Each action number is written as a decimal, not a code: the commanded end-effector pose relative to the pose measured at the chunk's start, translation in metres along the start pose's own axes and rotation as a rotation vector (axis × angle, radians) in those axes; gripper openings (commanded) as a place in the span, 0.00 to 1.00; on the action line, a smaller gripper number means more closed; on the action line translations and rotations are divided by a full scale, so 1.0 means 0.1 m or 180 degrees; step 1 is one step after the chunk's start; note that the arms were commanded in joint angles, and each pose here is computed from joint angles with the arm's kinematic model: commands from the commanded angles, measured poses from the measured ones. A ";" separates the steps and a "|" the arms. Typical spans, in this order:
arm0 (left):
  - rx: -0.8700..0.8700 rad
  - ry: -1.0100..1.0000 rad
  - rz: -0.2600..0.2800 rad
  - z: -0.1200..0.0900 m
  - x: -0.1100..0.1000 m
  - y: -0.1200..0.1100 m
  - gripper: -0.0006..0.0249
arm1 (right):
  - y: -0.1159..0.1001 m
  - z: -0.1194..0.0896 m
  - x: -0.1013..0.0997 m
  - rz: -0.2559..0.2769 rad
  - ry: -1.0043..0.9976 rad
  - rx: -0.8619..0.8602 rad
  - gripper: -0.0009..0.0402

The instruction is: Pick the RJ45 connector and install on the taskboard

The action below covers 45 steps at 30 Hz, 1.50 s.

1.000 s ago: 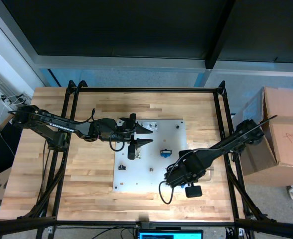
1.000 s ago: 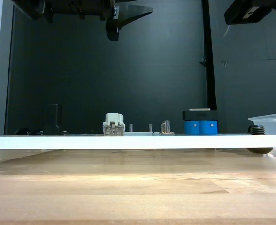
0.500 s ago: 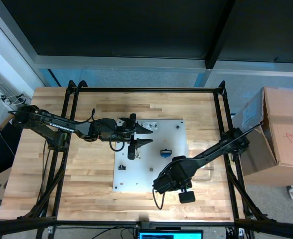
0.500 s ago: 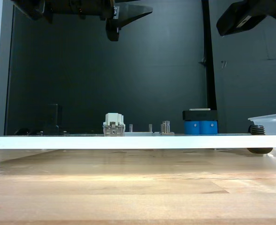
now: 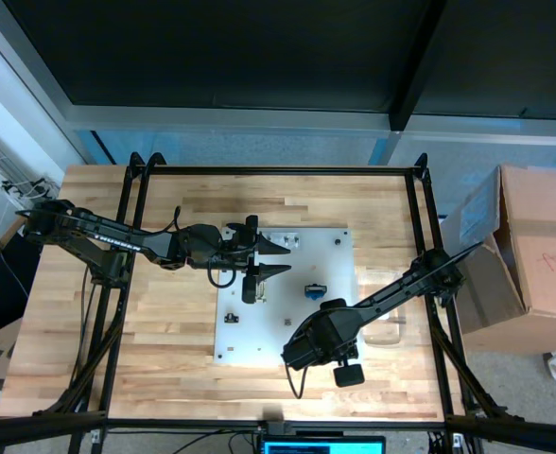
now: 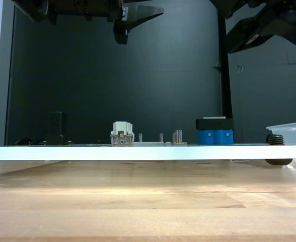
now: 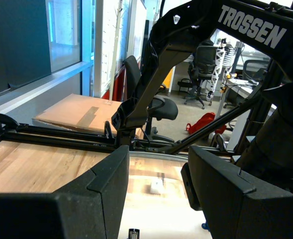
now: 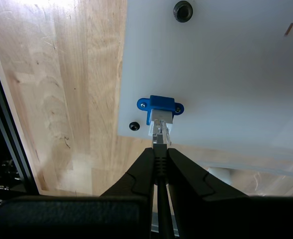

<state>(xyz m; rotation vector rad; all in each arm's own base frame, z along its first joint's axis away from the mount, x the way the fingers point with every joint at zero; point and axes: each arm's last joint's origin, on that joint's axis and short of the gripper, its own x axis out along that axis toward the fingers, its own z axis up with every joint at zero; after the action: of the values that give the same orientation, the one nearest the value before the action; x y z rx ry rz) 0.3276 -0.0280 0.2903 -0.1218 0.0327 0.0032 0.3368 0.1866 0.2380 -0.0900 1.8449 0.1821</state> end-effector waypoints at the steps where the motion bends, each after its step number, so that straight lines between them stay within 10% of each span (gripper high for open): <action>1: 0.0000 -0.0002 -0.0002 0.00 0.00 0.00 0.66 | -0.01 0.01 0.03 -0.0025 0.0075 0.0015 0.02; 45: 0.0000 -0.0001 -0.0001 0.00 0.00 0.00 0.66 | 0.00 -0.05 0.12 -0.0051 0.0114 0.0056 0.02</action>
<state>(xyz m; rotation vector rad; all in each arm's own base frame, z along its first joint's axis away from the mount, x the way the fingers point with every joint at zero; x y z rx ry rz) 0.3276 -0.0280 0.2903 -0.1218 0.0328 0.0028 0.3285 0.1858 0.2281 -0.0975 1.8863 0.1515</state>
